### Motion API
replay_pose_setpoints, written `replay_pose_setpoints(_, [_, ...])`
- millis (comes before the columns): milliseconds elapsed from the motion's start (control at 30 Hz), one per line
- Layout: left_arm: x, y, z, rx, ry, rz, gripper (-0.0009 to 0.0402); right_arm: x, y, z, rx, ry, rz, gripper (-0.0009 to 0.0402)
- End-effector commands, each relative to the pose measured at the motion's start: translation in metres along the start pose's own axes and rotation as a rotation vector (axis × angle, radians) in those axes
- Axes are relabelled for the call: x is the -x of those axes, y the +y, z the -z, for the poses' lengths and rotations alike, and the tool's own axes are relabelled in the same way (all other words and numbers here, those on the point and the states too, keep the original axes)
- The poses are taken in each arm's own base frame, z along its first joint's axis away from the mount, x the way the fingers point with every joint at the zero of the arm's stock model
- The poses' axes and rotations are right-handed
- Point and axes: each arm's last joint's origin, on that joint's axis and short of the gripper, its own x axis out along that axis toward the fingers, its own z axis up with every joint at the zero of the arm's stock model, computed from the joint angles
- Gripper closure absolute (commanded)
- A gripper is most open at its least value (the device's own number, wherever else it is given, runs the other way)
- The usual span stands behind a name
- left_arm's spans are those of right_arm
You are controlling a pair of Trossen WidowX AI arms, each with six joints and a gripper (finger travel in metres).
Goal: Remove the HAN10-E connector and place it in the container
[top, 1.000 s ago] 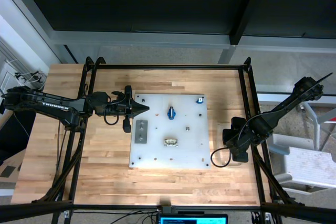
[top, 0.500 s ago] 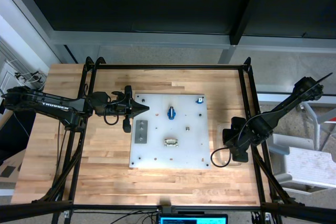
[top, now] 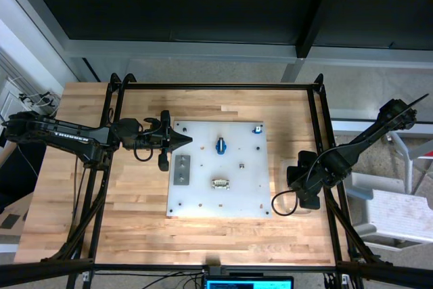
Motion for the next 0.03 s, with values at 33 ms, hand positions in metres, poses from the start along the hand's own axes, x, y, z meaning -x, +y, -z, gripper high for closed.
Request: replay_pose_setpoints(33, [0.0000, 0.0001, -0.0002, 0.000, -0.001, 0.000, 0.0393, -0.0002, 0.0001, 0.0000, 0.000, 0.000, 0.000, 0.0094])
